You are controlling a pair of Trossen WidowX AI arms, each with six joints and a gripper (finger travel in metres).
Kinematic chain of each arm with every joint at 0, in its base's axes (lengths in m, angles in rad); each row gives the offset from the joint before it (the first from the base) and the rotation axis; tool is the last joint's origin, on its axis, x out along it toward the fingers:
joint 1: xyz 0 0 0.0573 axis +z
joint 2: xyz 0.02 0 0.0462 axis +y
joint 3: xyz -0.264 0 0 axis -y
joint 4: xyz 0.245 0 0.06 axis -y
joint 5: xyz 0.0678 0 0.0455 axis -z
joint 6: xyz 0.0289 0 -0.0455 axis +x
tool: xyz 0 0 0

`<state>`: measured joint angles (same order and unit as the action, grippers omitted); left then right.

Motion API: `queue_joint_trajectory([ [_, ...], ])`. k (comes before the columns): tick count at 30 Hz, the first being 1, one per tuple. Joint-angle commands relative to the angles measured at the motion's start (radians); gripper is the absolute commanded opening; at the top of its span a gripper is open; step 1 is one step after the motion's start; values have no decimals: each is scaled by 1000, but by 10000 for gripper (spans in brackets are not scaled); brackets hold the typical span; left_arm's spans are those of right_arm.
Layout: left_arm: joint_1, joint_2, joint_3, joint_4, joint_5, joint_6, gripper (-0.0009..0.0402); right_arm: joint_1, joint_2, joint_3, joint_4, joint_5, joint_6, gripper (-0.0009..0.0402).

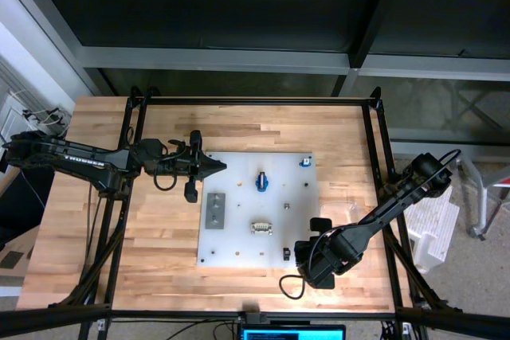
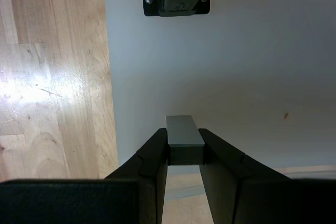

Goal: Pick the 16mm bar and install on taskboard

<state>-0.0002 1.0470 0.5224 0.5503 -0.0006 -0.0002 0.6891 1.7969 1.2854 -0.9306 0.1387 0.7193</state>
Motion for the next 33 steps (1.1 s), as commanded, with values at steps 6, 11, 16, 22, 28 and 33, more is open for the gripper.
queue_joint_trajectory([
  [6,0,0,0,0,0,0,0,0,0,-26,24,1,1,32],
  [11,0,0,0,0,0,0,0,0,0,-53,58,0,2,41],
  [16,0,0,0,0,0,0,0,0,0,-60,62,0,2,62],
  [22,0,0,0,0,0,0,0,0,0,-57,62,1,4,92],
  [28,0,0,0,0,0,0,0,0,-5,-56,62,1,5,139],
  [33,0,0,0,0,0,0,0,1,-15,-53,61,0,5,178],
])
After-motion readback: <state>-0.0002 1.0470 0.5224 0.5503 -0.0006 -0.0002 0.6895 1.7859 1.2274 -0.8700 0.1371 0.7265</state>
